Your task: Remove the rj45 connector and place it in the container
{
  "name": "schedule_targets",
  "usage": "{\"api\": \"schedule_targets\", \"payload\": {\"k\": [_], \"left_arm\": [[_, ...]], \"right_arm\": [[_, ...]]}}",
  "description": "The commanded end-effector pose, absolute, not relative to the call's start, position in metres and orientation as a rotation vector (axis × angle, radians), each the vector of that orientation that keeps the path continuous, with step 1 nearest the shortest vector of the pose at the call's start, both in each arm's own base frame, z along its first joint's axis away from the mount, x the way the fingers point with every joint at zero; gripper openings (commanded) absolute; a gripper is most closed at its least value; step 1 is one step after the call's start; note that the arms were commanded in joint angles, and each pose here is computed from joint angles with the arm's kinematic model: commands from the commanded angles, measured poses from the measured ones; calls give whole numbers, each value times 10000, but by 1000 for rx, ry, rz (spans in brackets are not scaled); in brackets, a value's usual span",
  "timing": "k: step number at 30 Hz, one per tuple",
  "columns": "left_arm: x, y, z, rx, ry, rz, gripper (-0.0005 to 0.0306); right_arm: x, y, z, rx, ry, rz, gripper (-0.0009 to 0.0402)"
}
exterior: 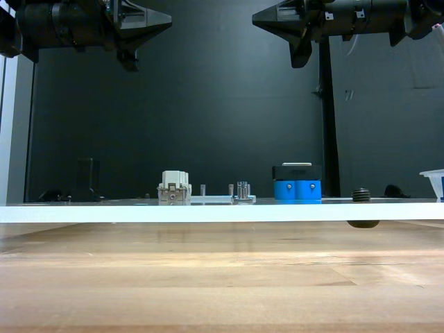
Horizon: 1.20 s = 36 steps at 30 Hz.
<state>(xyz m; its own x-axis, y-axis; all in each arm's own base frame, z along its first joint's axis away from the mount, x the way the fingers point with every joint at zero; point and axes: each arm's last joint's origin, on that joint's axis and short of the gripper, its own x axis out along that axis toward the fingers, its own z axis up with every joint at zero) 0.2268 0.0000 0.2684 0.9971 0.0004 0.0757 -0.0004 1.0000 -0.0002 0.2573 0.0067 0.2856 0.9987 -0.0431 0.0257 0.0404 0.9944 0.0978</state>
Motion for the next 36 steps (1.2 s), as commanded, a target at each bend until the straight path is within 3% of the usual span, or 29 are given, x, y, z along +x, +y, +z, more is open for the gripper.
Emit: {"api": "schedule_targets", "payload": {"k": [1, 18, 36], "left_arm": [[2269, 0, 2685, 0, -76, 0, 1], [2269, 1, 2685, 0, -76, 1, 1], [2269, 1, 2685, 0, -76, 1, 1]], "right_arm": [[2574, 83, 2857, 72, -27, 10, 0], [2584, 87, 2879, 101, -6, 11, 0], [2580, 270, 3300, 82, 478, 17, 0]]}}
